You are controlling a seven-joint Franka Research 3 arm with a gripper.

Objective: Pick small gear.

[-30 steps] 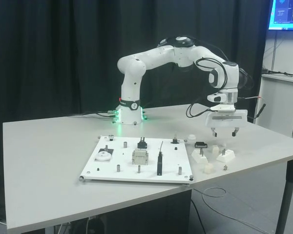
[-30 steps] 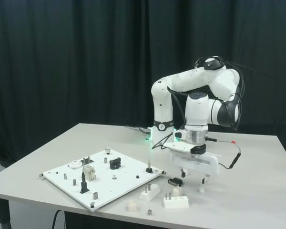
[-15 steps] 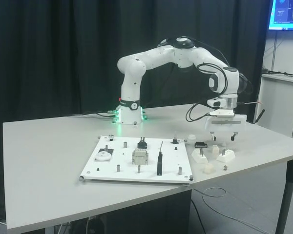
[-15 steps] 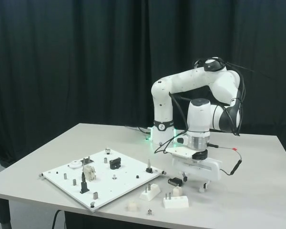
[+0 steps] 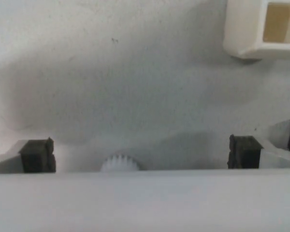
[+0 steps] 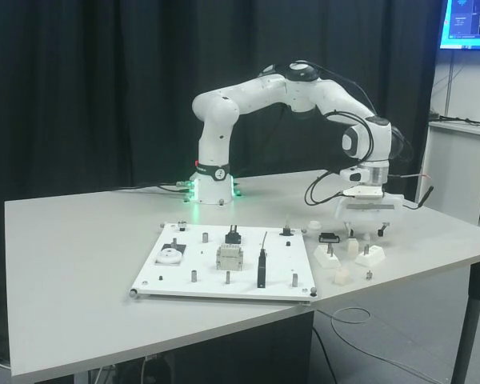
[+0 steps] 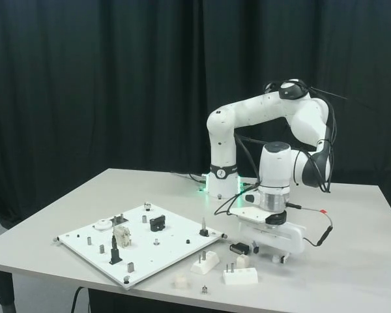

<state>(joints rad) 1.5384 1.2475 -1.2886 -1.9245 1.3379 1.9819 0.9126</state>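
In the wrist view the small white gear (image 5: pixel 118 164) lies on the grey table between my two black fingertips (image 5: pixel 37 155), closer to one of them and partly hidden by the gripper body. My gripper (image 5: pixel 140 153) is open, with a wide gap, and touches nothing. In both room views the gripper (image 6: pixel 366 232) (image 7: pixel 268 254) is down at the table surface, beside the white blocks and off the board's right corner. The gear itself is hidden under the hand in the room views.
A white assembly board (image 6: pixel 224 276) with pegs and parts lies mid-table. Several white blocks (image 6: pixel 369 256) (image 7: pixel 241 276) and a small black part (image 6: pixel 329 238) sit close to the gripper. A hollow white block (image 5: pixel 261 29) lies just beyond the fingers.
The arm has lowered the gripper from well above the table down to its surface, shifting slightly away from the board. The fingers stay open.
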